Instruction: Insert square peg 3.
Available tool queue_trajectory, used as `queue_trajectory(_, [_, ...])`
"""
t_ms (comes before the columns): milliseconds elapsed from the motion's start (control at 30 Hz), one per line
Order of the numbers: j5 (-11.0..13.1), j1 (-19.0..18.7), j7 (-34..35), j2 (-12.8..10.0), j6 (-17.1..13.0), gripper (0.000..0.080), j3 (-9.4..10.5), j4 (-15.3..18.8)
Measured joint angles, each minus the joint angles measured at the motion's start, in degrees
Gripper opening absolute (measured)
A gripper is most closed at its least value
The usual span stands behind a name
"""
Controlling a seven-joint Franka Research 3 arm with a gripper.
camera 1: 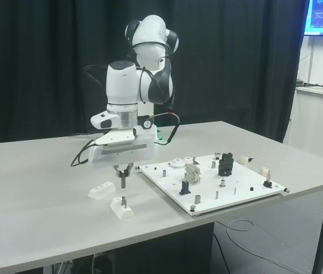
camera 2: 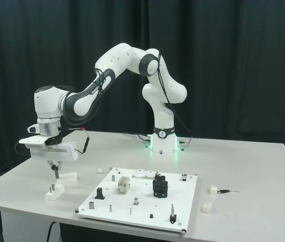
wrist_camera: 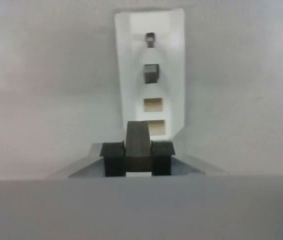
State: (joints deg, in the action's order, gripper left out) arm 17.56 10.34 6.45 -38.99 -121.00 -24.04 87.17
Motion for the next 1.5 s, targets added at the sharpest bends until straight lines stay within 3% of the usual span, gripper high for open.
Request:
queue_trajectory(333, [0.7, -2.4, 0.0, 2.3, 1.6, 0.0106, 0.00, 2.6])
queue_trajectory(800, [0.8, -7.2, 0.8, 8.2, 1.0, 0.0106, -0.31, 11.0])
queue_trajectory(1233, [0.8, -10.6, 2.5, 13.5, -5.5, 0.0106, -0.65, 19.1])
queue_trajectory(1500, [0.8, -12.6, 3.8, 14.5, -9.7, 0.0106, -0.64, 22.0])
